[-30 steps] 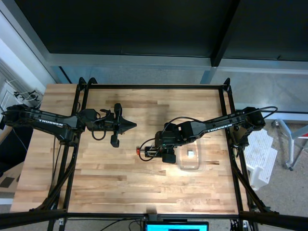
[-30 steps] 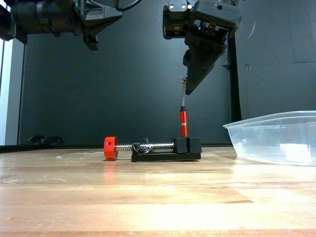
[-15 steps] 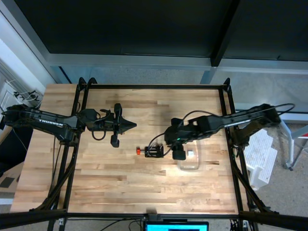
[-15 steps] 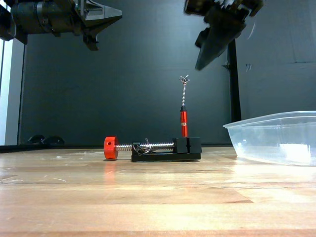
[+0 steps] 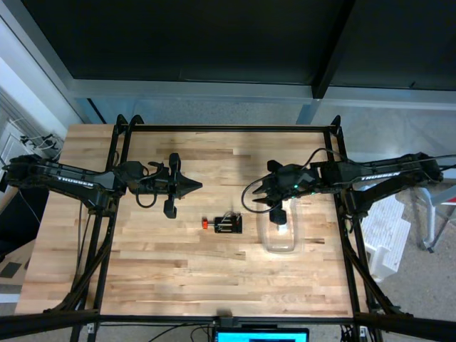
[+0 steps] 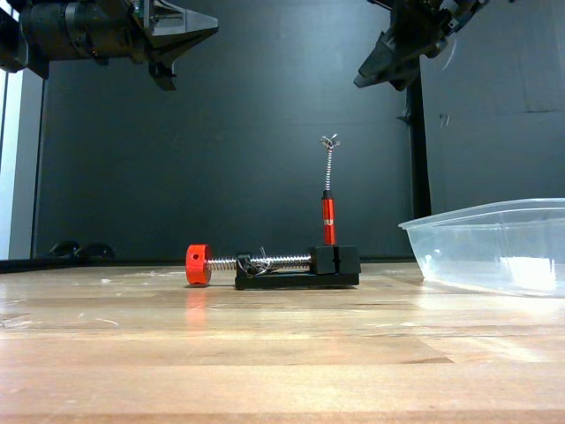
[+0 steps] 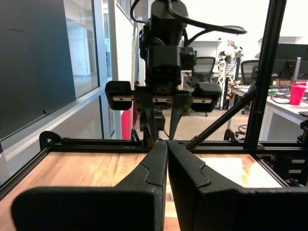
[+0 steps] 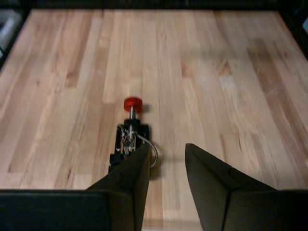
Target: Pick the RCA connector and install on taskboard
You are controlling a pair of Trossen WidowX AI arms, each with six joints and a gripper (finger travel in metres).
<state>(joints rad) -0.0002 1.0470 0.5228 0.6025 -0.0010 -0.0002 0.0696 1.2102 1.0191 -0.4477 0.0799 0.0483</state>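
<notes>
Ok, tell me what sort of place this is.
Probably a robotics lab within an office: a framed wooden bench, office chairs and desks beyond. The left tool hangs shut over the bench's left, the right tool open near the clear tray.

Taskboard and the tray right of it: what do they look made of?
Taskboard: matte black block, probably plastic, with a shiny metal spring and red knob. Tray: clear glossy plastic; the table shows through. Left gripper, shut, hangs parked high; right gripper, open, hangs high near the tray.
</notes>
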